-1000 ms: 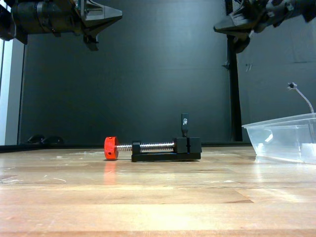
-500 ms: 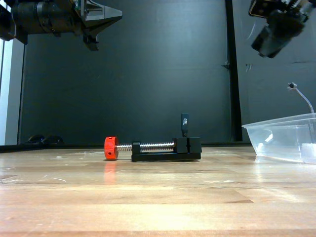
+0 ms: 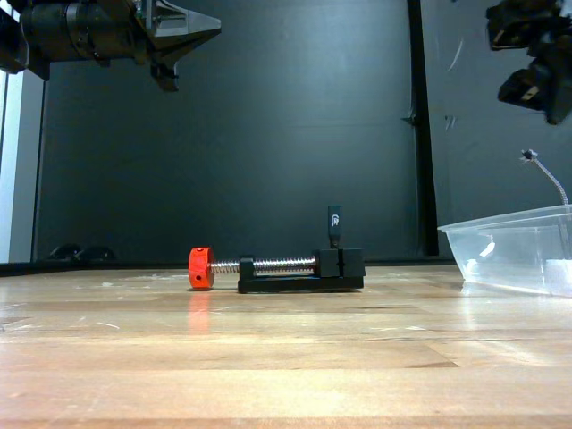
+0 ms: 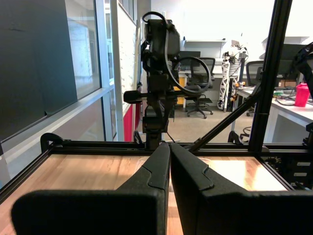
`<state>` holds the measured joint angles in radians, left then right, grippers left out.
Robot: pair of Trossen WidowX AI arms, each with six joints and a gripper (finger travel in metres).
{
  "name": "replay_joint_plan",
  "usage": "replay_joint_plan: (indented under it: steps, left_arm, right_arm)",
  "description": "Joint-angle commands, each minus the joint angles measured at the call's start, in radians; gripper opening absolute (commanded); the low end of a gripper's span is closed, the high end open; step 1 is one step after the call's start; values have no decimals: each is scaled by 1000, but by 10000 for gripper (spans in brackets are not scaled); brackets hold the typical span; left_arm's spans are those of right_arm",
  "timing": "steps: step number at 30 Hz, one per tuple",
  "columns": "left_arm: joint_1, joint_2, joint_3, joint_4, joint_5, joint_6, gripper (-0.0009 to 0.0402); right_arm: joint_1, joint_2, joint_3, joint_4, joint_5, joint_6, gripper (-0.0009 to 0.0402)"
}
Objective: Pick the USB-C connector and install on taskboard
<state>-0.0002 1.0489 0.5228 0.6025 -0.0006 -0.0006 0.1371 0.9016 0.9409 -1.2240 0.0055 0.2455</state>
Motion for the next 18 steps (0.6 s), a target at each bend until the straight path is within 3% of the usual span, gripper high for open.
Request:
replay_joint_plan:
  steps: [1,5,18]
  left_arm:
    - [0,0,0,0,0,0,0]
    - [0,0,0,0,0,0,0]
    - [0,0,0,0,0,0,0]
  right_arm:
    - [68,34,-2,-33,36,31,1]
    - [125,88,-3,-32,62,53,15]
    - [137,219,-45,77,63,71,143]
